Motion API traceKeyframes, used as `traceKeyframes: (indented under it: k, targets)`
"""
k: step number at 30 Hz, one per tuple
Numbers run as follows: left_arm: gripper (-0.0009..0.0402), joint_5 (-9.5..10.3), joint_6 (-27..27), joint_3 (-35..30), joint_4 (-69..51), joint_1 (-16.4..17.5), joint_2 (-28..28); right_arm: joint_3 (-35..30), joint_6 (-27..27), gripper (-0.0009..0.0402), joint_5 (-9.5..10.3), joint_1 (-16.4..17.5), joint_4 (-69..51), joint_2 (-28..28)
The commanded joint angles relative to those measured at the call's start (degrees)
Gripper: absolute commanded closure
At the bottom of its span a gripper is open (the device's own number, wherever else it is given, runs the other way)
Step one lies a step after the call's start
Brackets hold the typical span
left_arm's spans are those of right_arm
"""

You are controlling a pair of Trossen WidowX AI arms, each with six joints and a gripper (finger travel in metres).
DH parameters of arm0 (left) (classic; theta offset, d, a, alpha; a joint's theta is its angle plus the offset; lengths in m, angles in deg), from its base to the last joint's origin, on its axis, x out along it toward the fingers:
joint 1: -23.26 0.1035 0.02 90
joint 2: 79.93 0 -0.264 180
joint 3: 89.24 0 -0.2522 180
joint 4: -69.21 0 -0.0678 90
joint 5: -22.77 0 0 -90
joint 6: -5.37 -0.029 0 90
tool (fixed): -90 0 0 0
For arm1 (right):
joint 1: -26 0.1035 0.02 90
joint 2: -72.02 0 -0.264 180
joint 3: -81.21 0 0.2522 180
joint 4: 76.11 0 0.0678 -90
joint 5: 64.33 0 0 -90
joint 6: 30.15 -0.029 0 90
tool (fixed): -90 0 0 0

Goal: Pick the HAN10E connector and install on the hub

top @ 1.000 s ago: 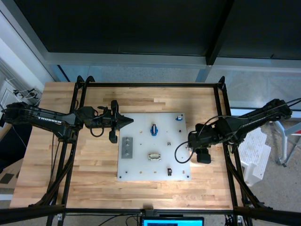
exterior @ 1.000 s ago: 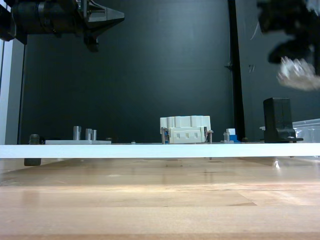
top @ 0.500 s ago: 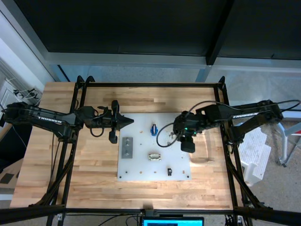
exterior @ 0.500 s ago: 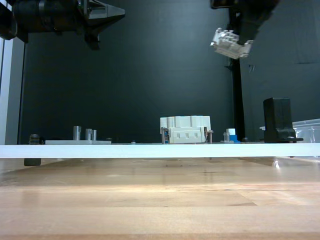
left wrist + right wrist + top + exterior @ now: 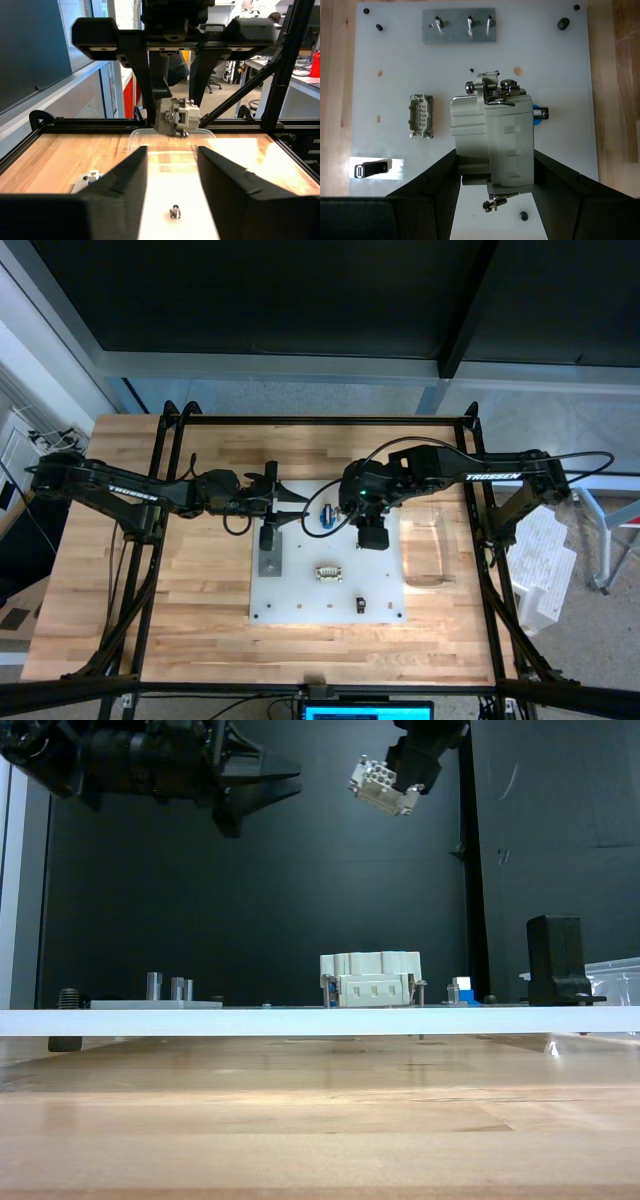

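The HAN10E connector (image 5: 382, 786), a pale grey-beige insert with small screws, hangs high above the white board (image 5: 300, 605). My right gripper (image 5: 398, 778) is shut on it, over the board's far middle (image 5: 365, 522). In the right wrist view the connector (image 5: 492, 145) sits clamped between the dark fingers (image 5: 432, 185). The hub (image 5: 328, 573), beige with metal end flanges, stands on the board's near middle (image 5: 370, 980), off to the side of the held connector (image 5: 420, 116). My left gripper (image 5: 298, 498) hovers open and empty at the same height (image 5: 296, 778), pointing at the connector (image 5: 176, 116).
A grey metal block (image 5: 270, 552) with upright pins lies on the board's left part. A blue knob (image 5: 326, 516) sits close under the right gripper. A small black part (image 5: 360, 602) stands near the board's front edge. A clear plastic tray (image 5: 428, 550) lies right of the board.
My right arm has carried the connector leftward from beside the board to high over its far middle. My left arm has moved right, toward the connector.
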Motion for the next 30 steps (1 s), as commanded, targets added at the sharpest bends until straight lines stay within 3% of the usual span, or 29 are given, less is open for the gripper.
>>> traceKeyframes:
  k: [1,6,11,22,30]
  targets:
    - [0.0199,0.02,-1.7,-1.8,-1.0,-0.2,-1.5,-2.6,0.0,0.0244,-0.02,-0.1,0.0,-2.1]
    - [0.0140,-0.26,-3.0,-6.7,-9.4,-0.3,-3.5,-5.8,0.0,0.0244,-0.04,-0.2,-0.2,-5.0]
    - [0.0112,-1.31,-4.6,-8.8,-11.2,-0.5,-4.1,-6.2,-0.1,0.0244,-0.17,-0.3,-0.3,-6.1]
    - [0.0119,-1.38,-5.5,-9.8,-12.0,-0.6,-4.1,-6.1,-0.6,0.0244,-0.17,-0.7,0.9,-6.1]
    - [0.0122,0.50,-5.9,-14.3,-14.9,-0.5,-7.4,-6.1,-0.3,0.0244,0.07,-1.0,1.8,-6.1]
